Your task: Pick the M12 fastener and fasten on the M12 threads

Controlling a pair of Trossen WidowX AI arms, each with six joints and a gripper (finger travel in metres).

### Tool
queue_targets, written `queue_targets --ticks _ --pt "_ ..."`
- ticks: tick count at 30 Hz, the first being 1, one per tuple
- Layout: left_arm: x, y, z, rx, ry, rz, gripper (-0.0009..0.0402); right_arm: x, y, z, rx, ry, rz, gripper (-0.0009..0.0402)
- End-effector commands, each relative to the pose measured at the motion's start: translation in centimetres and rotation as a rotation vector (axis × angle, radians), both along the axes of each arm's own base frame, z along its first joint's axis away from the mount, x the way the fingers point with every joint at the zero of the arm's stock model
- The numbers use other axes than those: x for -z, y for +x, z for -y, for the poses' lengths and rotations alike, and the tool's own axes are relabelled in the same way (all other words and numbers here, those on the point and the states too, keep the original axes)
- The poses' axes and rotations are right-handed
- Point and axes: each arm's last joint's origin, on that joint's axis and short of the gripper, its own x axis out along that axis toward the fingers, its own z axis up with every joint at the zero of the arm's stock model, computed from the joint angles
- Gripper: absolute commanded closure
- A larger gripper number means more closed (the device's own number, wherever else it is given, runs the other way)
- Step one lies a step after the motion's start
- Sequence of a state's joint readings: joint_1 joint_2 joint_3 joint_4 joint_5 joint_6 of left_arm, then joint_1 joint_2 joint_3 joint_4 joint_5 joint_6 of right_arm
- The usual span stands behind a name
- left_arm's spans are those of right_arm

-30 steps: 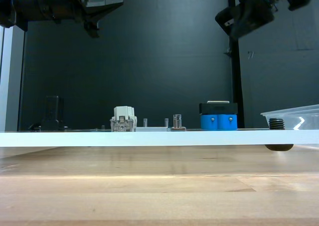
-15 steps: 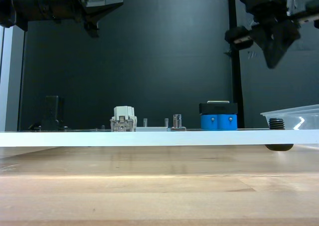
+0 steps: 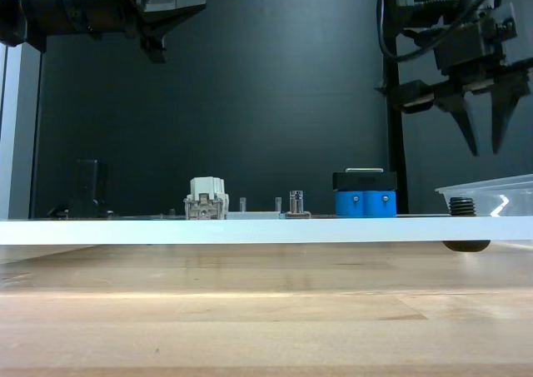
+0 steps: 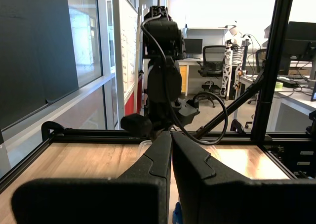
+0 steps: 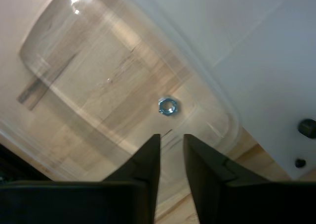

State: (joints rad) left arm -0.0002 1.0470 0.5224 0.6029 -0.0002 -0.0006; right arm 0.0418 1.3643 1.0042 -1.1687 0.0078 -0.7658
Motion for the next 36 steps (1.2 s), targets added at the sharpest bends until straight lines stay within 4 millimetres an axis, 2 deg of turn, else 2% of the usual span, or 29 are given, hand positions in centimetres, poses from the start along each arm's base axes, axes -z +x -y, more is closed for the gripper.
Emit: queue_targets --ticks 1,7,18,36 --pt "0.0 0.0 0.0 0.0 0.0 0.0 0.0393 0.8 0.0 -0.1 -0.013 0.0 0.011 0.027" --pt "0.0 0.0 0.0 0.0 0.0 0.001 0.0393 2.3 0.5 -0.1 -0.014 -0.002 -0.007 0.0232" --pt "0.0 0.0 0.0 0.0 0.0 0.001 0.0393 5.0 0.0 -0.1 -0.032 -0.005 -0.017 0.0235" --pt "0.0 0.0 0.0 0.0 0.0 0.001 0.0393 6.8 0.9 0.0 -0.023 -0.003 -0.025 0.0235"
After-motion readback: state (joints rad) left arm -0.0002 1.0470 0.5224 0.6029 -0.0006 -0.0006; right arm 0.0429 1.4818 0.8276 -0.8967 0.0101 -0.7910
